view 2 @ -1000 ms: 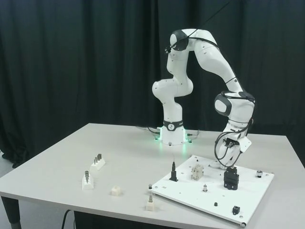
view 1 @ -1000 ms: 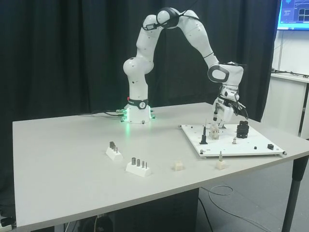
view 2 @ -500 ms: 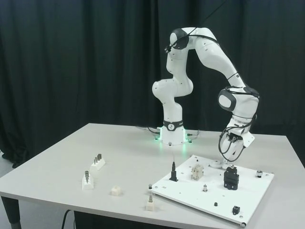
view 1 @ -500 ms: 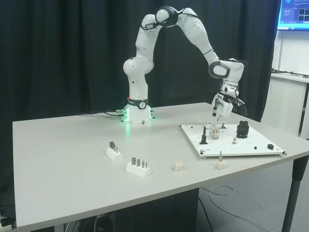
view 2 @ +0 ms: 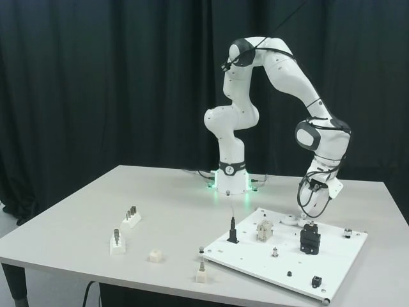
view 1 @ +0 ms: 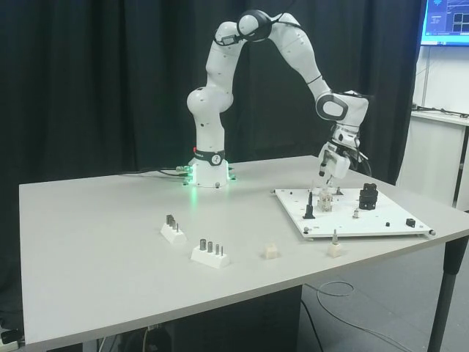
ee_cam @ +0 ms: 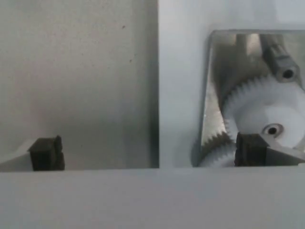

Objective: Insert medium gear.

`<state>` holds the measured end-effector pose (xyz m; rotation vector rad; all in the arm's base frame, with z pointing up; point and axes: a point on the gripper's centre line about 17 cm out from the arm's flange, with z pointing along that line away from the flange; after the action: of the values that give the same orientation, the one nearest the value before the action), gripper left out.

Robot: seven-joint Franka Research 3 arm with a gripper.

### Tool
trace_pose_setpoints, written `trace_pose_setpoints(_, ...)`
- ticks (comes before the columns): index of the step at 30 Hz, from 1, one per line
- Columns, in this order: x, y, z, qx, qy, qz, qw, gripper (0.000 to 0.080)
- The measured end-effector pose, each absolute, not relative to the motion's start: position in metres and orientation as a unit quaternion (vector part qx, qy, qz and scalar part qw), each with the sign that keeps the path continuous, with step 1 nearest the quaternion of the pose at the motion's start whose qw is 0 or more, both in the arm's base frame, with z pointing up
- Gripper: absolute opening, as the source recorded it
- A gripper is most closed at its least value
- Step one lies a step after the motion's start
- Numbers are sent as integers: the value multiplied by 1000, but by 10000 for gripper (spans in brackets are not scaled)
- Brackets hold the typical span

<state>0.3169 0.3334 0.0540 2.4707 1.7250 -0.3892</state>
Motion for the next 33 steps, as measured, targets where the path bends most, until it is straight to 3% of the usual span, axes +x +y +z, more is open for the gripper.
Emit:
trace_pose_setpoints(22, 315, 338, 52, 810, 571, -124, 49, 800)
trace_pose_setpoints(33, 330, 335, 66, 819, 560, -112, 50, 800)
